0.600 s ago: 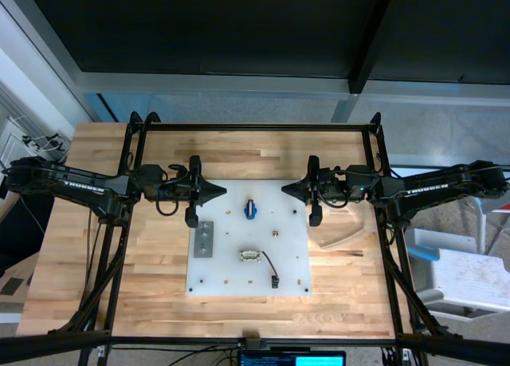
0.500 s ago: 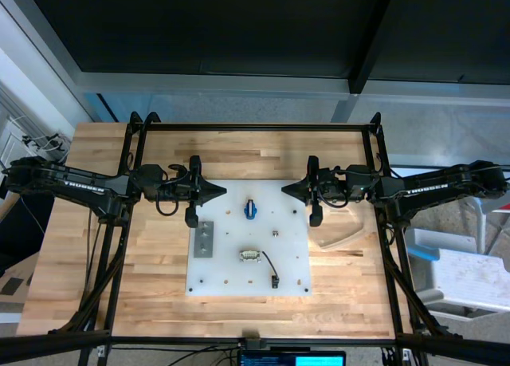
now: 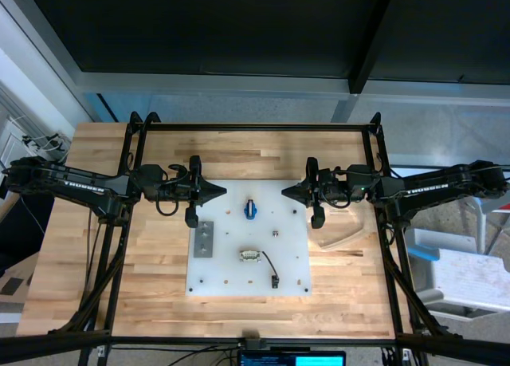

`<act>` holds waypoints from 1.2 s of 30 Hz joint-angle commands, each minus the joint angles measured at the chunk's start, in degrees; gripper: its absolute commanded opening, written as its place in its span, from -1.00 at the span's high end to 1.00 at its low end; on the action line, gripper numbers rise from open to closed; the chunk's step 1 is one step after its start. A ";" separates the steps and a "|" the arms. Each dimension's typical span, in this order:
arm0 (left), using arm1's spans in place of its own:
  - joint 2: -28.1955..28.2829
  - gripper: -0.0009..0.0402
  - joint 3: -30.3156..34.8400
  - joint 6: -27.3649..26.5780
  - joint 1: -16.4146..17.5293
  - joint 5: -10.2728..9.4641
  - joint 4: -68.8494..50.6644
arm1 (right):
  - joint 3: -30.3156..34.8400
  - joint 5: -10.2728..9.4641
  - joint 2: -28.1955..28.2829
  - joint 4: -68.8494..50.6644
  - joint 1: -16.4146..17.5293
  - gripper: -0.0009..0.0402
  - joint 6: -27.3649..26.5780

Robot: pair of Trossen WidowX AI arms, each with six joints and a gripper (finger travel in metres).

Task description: Remove the USB connector from the USB hub and place in the container

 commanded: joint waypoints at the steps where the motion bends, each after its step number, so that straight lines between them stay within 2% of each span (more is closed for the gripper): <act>1: 0.00 0.95 0.02 0.02 0.00 -0.02 0.02 | 1.75 0.07 0.00 -3.80 0.11 0.96 1.25; 5: -0.02 0.95 0.02 0.02 0.00 0.00 0.02 | 5.03 0.07 0.00 -11.10 0.26 0.96 1.44; 12: -0.02 0.95 0.02 0.02 0.00 0.00 0.02 | 14.53 0.04 0.04 -31.01 1.70 0.96 1.84; 19: 0.00 0.95 0.02 0.02 0.00 0.00 0.02 | 23.76 0.11 0.52 -49.62 5.79 0.96 2.82; 26: 0.00 0.95 0.02 0.02 0.00 0.00 0.02 | 31.69 5.20 3.98 -65.61 12.07 0.96 5.49; 31: 0.00 0.95 0.02 0.02 0.02 0.00 0.02 | 36.63 5.09 8.20 -74.34 15.12 0.96 10.49; 36: 0.00 0.95 0.02 0.02 0.00 0.00 0.02 | 41.57 5.51 13.38 -81.18 19.26 0.96 12.09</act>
